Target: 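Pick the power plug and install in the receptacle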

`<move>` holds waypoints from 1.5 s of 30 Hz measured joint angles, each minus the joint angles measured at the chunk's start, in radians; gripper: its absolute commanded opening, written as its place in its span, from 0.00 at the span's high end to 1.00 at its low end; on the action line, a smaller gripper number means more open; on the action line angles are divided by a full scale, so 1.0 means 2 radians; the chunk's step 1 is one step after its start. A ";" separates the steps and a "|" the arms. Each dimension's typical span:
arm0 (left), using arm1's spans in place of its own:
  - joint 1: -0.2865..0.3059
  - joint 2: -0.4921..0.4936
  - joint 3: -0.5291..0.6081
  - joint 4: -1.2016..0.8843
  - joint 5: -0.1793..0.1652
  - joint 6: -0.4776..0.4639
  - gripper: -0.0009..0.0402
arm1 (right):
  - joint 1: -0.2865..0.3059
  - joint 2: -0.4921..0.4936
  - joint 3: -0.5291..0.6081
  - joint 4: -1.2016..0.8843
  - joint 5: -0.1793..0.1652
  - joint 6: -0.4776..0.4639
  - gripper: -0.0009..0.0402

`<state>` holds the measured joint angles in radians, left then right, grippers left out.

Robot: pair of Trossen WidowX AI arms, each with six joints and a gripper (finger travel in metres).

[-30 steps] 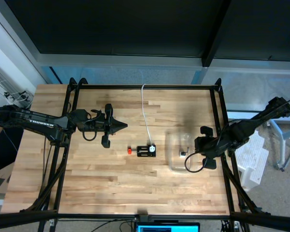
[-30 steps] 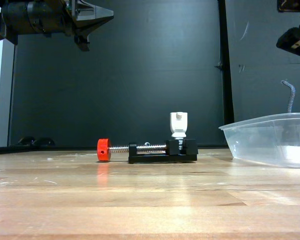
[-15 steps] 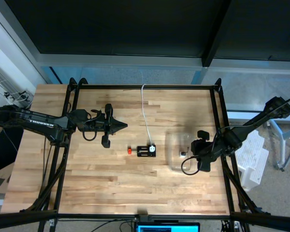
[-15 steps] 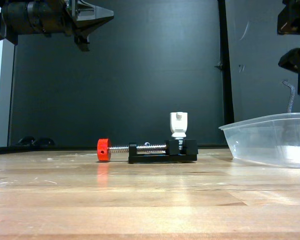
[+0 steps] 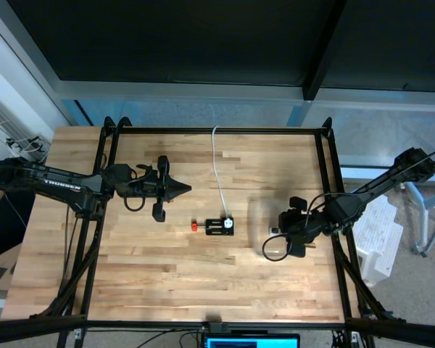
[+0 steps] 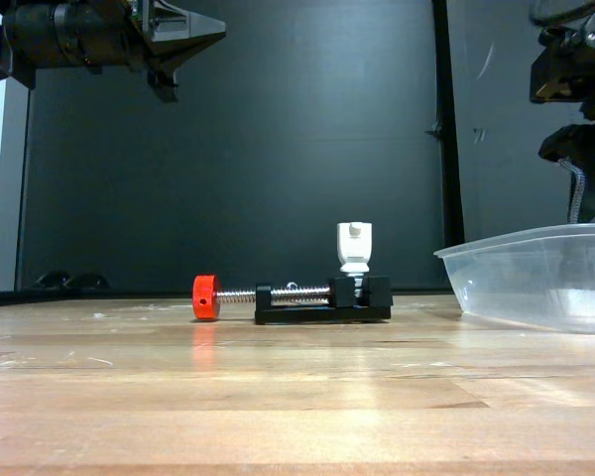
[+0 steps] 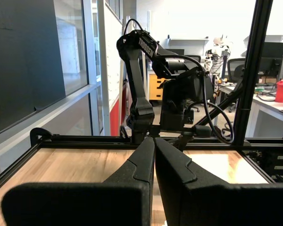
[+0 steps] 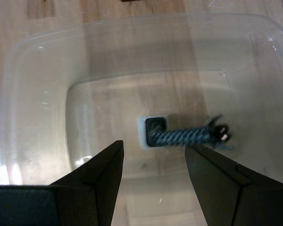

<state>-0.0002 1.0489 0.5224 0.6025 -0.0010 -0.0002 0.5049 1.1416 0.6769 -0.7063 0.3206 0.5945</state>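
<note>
Right claw point(image 8: 153, 147): spread, over tray point(image 8: 37, 70), power plug point(image 8: 155, 127) dead ahead.
Plug axis: crosswise, finger toward finger.
Left claw point(image 7: 154, 139): clenched, parked aloft, well apart.

Glossy clear plastic tray point(image 8: 34, 94), wooden table point(image 5: 167, 279)

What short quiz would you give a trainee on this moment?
1. True or false: the plug already sits in the receptacle.
2. The right gripper, fingers open, hovers over: A) the clamp; B) the tray; C) the knob.
3. Fill in: the left gripper, high over the left half of the table, has its fingers ___.

Key: 1 false, the plug lies in the tray. 2 B. 3 shut.
</note>
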 measured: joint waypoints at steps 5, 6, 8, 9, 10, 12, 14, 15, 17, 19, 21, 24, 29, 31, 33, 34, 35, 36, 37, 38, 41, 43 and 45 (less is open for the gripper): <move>0.000 0.000 0.000 0.000 0.000 0.000 0.98 | -0.014 0.013 -0.005 0.019 0.002 -0.019 0.54; 0.000 0.000 0.000 0.000 0.000 0.000 0.98 | -0.016 0.015 -0.007 0.027 0.002 -0.023 0.54; 0.000 0.000 0.000 0.000 0.000 0.000 0.98 | -0.017 0.017 -0.012 0.042 0.000 -0.027 0.54; 0.000 0.000 0.000 0.000 0.000 0.000 0.98 | -0.017 0.018 -0.014 0.047 -0.001 -0.028 0.54; 0.000 0.000 0.000 0.000 0.000 0.000 0.98 | -0.017 0.019 -0.017 0.051 -0.002 -0.029 0.54; 0.000 0.000 0.000 0.000 0.000 0.000 0.98 | -0.017 0.020 -0.023 0.060 -0.005 -0.029 0.54; 0.000 0.000 0.000 0.000 0.000 0.000 0.98 | -0.017 0.020 -0.030 0.068 -0.005 -0.029 0.54; 0.000 0.000 0.000 0.000 0.000 0.000 0.98 | -0.017 0.020 -0.032 0.070 -0.005 -0.029 0.54; 0.000 0.000 0.000 0.000 0.000 0.000 0.98 | -0.017 0.020 -0.035 0.073 -0.005 -0.029 0.54; 0.000 0.000 0.000 0.000 0.000 0.000 0.98 | -0.018 0.020 -0.037 0.074 -0.004 -0.029 0.54; 0.000 0.000 0.000 0.000 0.000 0.000 0.98 | -0.020 0.020 -0.040 0.075 -0.004 -0.029 0.54; 0.000 0.000 0.000 0.000 0.000 0.000 0.98 | -0.023 0.022 -0.040 0.077 -0.003 -0.029 0.54; 0.000 0.000 0.000 0.000 0.000 0.000 0.98 | -0.024 0.025 -0.040 0.081 0.000 -0.029 0.55; 0.000 0.000 0.000 0.000 0.000 0.000 0.98 | -0.025 0.028 -0.040 0.083 0.000 -0.029 0.57; 0.000 0.000 0.000 0.000 0.000 0.000 0.98 | -0.025 0.031 -0.040 0.084 0.000 -0.029 0.61; 0.000 0.000 0.000 0.000 0.000 0.000 0.98 | -0.025 0.031 -0.040 0.084 0.000 -0.029 0.62; 0.000 0.000 0.000 0.000 0.000 0.000 0.98 | -0.025 0.032 -0.040 0.085 -0.001 -0.029 0.64; 0.000 0.000 0.000 0.000 0.000 0.000 0.98 | -0.025 0.032 -0.040 0.086 -0.001 -0.029 0.66; 0.000 0.000 0.000 0.000 0.000 0.000 0.98 | -0.025 0.032 -0.040 0.087 -0.002 -0.029 0.68; 0.000 0.000 0.000 0.000 0.000 0.000 0.98 | -0.025 0.032 -0.040 0.087 -0.002 -0.030 0.70; 0.000 0.000 0.000 0.000 0.000 0.000 0.98 | -0.025 0.032 -0.040 0.087 -0.006 -0.030 0.75; 0.000 0.000 0.000 0.000 0.000 0.000 0.98 | -0.025 0.032 -0.040 0.087 -0.008 -0.031 0.77; 0.000 0.000 0.000 0.000 0.000 0.000 0.98 | -0.025 0.032 -0.040 0.087 -0.009 -0.031 0.80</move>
<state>-0.0002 1.0489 0.5224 0.6029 -0.0006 -0.0002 0.4549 1.2064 0.5961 -0.5320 0.3023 0.5335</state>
